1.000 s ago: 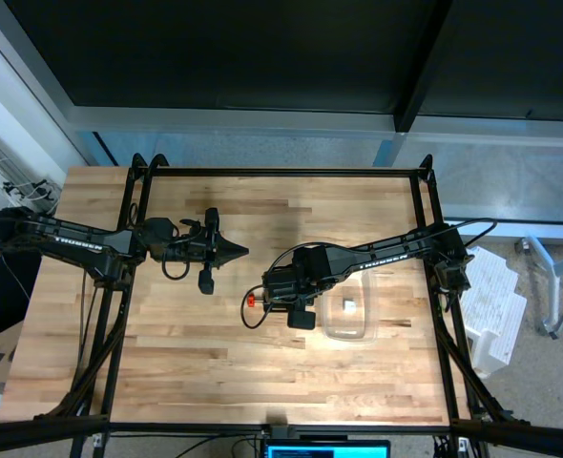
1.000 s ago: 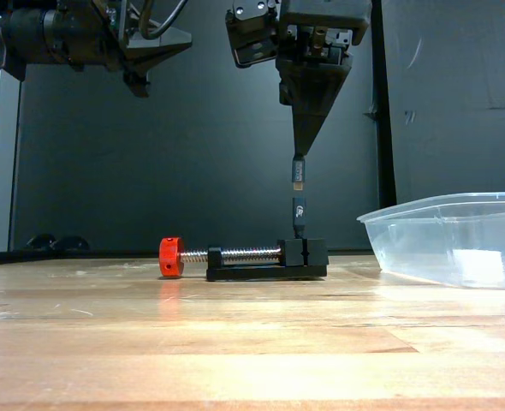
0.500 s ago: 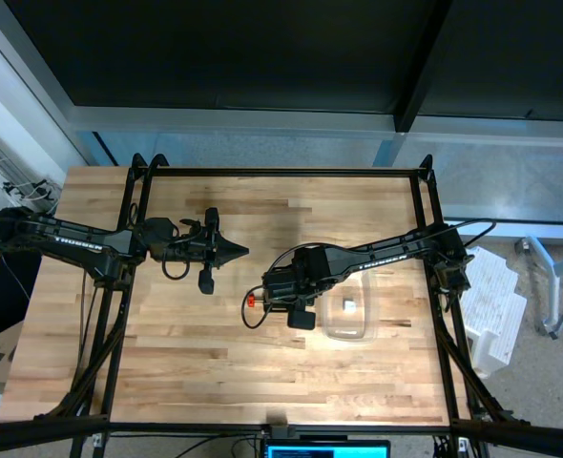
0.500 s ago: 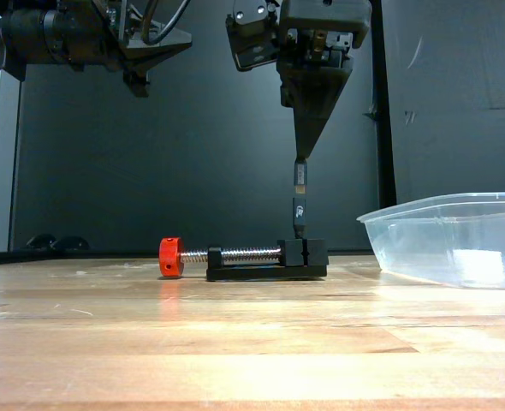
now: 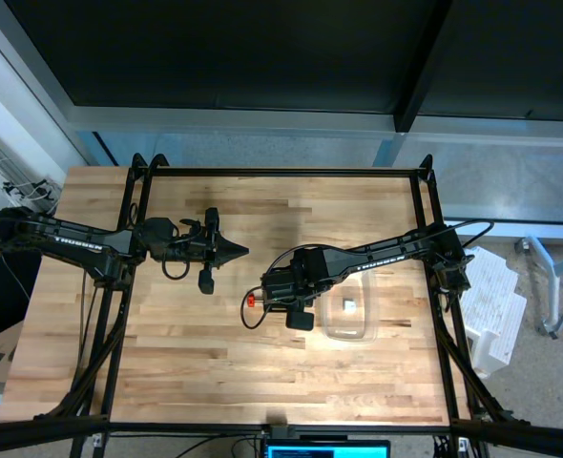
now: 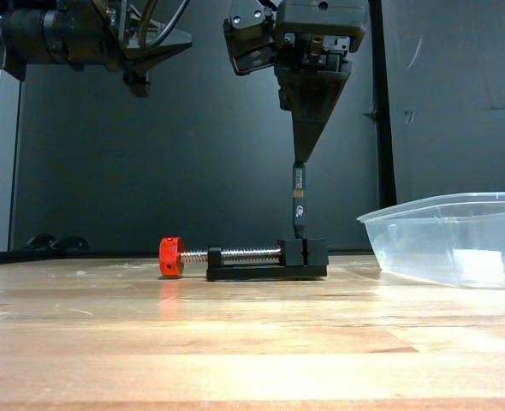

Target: Pick the USB-C connector and install on taskboard

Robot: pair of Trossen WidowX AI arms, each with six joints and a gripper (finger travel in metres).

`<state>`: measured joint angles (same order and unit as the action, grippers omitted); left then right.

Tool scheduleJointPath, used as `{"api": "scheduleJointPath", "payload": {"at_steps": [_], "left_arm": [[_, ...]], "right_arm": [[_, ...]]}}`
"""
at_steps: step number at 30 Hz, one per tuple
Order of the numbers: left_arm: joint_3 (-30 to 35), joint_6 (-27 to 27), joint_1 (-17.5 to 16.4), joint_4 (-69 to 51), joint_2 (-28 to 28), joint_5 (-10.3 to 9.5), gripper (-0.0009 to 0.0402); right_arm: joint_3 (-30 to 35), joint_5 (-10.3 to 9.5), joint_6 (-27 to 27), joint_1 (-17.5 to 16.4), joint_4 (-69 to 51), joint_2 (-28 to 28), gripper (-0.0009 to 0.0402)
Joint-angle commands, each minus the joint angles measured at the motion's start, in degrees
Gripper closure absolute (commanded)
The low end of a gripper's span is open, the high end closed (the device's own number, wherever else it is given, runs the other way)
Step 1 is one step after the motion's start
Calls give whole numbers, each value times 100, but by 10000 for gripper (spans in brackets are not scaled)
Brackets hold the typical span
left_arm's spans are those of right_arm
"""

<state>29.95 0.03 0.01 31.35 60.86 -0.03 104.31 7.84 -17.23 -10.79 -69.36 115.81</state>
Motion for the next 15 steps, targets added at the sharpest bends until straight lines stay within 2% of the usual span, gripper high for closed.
{"api": "scheduleJointPath", "payload": {"at_steps": [1,15], "left_arm": [[0,0,0,2,0,0,393],[0,0,-2,2,0,0,393]], "right_arm": [[4,2,31,0,-4,7,394],[-72,-42,151,2,68,7,394]]}}
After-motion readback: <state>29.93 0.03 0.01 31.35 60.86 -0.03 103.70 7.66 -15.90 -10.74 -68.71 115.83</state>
